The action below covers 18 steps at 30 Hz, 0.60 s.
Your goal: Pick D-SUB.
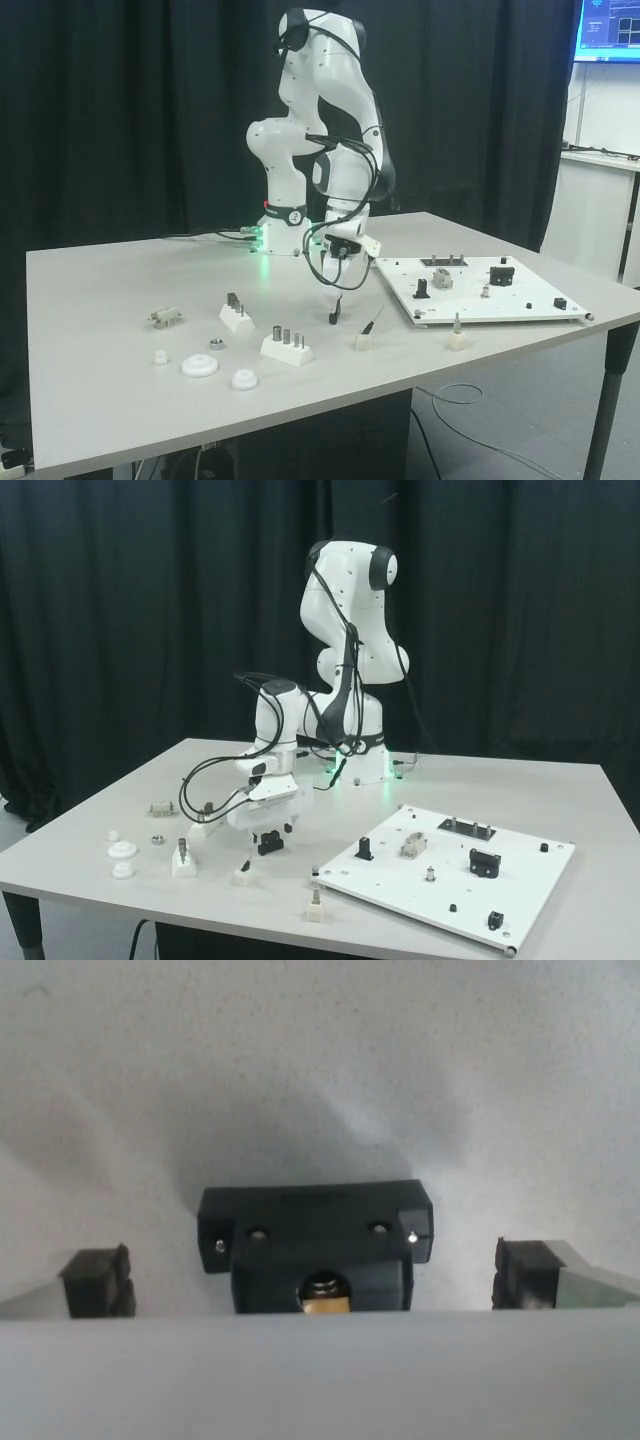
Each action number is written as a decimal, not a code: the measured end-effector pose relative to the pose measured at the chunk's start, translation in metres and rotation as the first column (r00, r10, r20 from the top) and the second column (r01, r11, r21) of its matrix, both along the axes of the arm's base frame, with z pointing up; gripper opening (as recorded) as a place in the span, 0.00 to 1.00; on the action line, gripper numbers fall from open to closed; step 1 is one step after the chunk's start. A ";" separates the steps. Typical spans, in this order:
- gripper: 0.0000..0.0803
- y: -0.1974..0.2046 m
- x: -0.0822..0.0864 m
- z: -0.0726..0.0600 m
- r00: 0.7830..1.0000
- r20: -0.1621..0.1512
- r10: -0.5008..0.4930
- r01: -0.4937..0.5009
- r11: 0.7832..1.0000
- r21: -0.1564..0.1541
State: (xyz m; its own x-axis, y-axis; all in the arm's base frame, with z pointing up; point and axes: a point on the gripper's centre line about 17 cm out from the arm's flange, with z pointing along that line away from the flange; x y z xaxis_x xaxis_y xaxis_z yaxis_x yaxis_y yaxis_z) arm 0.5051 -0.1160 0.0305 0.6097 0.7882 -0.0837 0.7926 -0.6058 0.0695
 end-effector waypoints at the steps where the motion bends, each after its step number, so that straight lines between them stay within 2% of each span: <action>1: 1.00 0.000 0.000 0.000 1.000 0.000 -0.001 0.001 1.000 0.000; 16: 1.00 0.001 -0.001 -0.006 1.000 -0.002 0.001 -0.001 1.000 -0.002; 17: 0.85 0.001 -0.001 -0.007 1.000 -0.003 0.001 -0.001 1.000 -0.002; 18: 0.85 0.001 -0.001 -0.007 1.000 -0.003 0.000 0.000 1.000 -0.002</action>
State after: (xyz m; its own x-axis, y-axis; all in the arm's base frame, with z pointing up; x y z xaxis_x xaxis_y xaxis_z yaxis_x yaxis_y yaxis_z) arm 0.5039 -0.1150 0.0235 0.6093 0.7881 -0.0871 0.7929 -0.6055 0.0679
